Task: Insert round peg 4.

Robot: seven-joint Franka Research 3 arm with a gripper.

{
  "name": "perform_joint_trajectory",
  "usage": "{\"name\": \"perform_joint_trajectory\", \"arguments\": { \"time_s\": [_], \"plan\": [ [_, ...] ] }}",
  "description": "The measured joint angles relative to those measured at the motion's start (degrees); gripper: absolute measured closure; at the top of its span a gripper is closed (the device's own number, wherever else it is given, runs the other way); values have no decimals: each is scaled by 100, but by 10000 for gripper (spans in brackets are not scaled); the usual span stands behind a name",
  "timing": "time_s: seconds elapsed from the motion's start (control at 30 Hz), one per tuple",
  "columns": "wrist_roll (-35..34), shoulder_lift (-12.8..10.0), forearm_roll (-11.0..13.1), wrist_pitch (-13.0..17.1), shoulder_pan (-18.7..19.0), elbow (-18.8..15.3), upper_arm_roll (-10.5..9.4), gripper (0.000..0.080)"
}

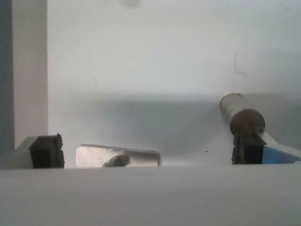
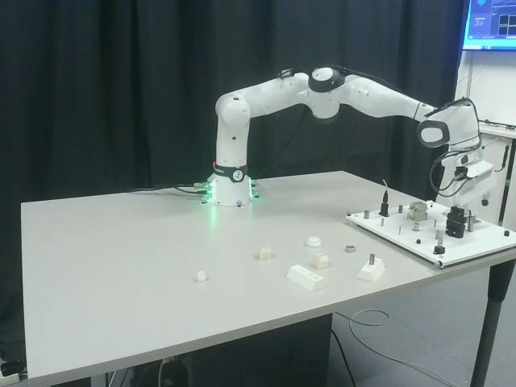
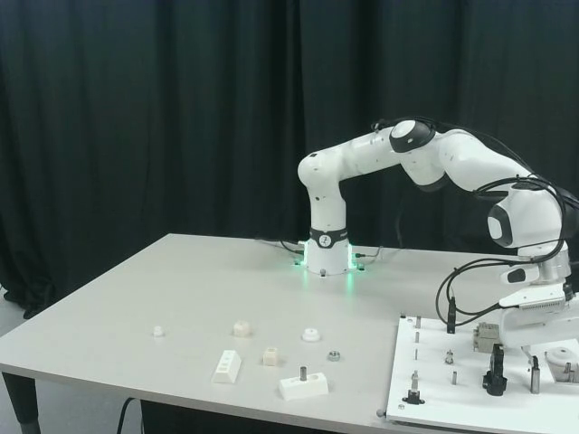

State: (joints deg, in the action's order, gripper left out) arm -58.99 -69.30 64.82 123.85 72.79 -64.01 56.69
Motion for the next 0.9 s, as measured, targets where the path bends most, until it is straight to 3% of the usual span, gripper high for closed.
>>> {"name": "perform_joint_trajectory", "arguments": {
  "time_s": [0.9],
  "plan": [
    [-3,-24,-2,158,51,-33,-2,3]
  ]
}}
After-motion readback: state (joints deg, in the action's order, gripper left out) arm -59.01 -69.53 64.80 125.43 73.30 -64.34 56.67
